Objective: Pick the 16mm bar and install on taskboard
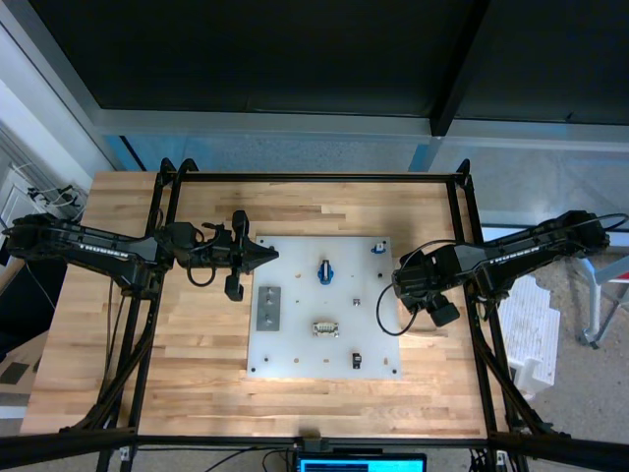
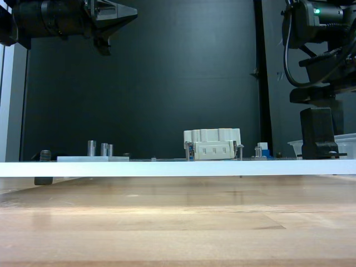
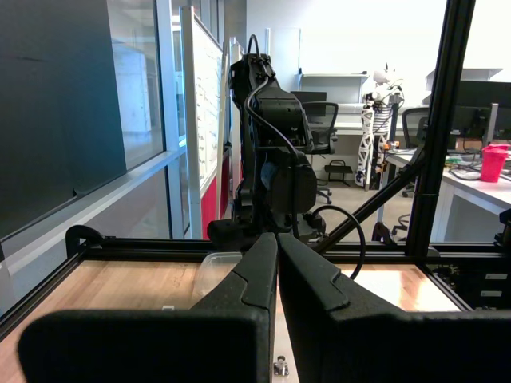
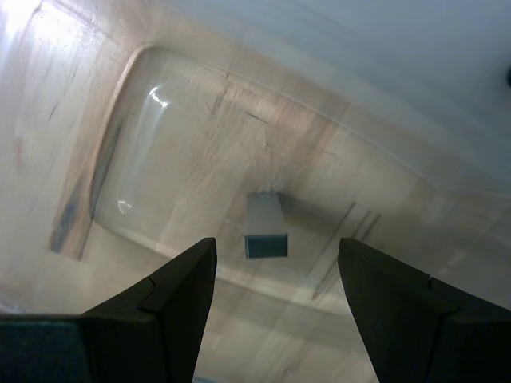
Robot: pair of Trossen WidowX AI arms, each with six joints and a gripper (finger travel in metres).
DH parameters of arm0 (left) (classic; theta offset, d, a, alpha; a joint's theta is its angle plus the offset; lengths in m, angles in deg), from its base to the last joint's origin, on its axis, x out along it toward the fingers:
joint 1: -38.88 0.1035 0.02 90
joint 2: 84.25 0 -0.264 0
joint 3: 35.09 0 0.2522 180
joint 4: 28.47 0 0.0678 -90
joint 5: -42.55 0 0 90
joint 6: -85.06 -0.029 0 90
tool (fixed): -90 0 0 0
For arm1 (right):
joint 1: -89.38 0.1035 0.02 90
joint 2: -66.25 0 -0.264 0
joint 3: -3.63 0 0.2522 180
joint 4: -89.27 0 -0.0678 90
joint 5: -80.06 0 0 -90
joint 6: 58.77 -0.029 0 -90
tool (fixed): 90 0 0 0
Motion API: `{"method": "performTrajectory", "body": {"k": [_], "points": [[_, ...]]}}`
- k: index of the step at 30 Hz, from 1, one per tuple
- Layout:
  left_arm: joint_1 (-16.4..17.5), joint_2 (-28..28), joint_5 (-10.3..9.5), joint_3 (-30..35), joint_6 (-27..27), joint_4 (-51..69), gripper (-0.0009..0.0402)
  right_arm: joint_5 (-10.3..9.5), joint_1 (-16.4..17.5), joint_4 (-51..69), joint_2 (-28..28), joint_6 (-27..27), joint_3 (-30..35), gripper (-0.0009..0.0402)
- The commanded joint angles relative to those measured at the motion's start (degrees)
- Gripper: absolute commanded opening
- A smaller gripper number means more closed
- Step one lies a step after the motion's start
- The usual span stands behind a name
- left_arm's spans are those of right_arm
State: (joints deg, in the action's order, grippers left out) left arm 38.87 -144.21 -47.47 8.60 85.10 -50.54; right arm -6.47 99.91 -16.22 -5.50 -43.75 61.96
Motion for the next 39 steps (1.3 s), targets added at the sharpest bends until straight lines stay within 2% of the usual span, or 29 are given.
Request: {"method": "performTrajectory", "body": {"k": [1, 23, 39], "points": [[0.0, 0.0, 0.0, 0.0, 0.0, 0.0, 0.0, -0.26, 0.2, -1.3, 0.0, -0.1, -1.1, 0.0212], [0.0, 0.0, 0.0, 0.0, 0.0, 0.0, 0.0, -0.26, 0.4, -4.6, -2.6, 0.0, -2.8, 0.0211], [0.0, 0.0, 0.0, 0.0, 0.0, 0.0, 0.0, -0.28, 0.3, -4.5, -2.6, 0.0, -2.9, 0.0128]]}}
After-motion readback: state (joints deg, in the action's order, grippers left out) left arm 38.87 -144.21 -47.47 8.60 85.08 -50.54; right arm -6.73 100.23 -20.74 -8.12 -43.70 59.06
